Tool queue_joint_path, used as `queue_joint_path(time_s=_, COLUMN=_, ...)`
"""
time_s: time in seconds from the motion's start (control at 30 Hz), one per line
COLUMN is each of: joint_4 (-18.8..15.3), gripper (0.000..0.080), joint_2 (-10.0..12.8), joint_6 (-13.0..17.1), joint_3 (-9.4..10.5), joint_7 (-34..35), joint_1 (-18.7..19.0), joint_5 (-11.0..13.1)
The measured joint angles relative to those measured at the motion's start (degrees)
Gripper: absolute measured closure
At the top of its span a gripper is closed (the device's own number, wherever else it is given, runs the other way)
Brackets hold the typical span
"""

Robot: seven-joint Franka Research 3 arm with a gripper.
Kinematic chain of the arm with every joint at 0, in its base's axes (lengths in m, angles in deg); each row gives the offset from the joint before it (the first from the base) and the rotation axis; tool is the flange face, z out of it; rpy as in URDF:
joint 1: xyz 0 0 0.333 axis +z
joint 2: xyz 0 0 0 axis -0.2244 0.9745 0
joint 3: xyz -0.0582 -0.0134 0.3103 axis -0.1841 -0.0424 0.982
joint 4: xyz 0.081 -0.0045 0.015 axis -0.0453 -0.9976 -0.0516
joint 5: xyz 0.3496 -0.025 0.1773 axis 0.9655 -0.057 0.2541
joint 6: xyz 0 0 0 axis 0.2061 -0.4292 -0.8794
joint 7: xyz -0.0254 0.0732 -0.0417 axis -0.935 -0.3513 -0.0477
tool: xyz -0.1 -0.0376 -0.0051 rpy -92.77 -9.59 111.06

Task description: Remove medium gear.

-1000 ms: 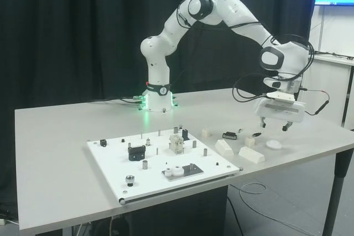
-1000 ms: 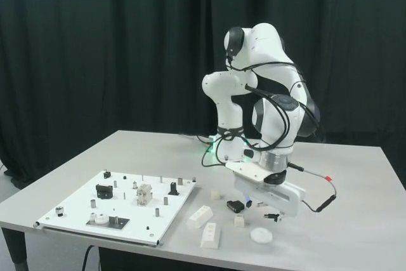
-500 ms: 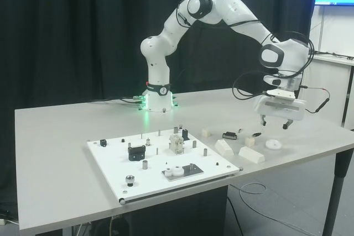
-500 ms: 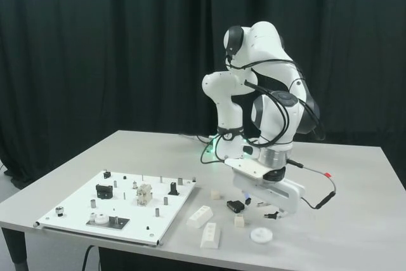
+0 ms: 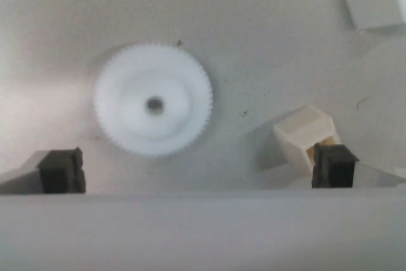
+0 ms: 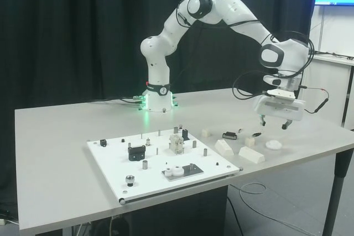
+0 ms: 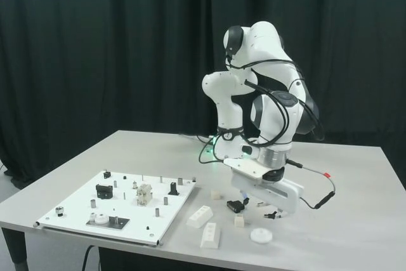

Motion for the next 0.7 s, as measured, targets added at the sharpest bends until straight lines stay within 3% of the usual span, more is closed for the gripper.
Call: queue_joint_path(time_s=0.7, joint_4=-0.1, gripper=0.0003, joint_2=0.0, joint_6=2.0, joint_3=0.00, joint_7=-1.4, joint_1=-1.8, joint_5=-0.8)
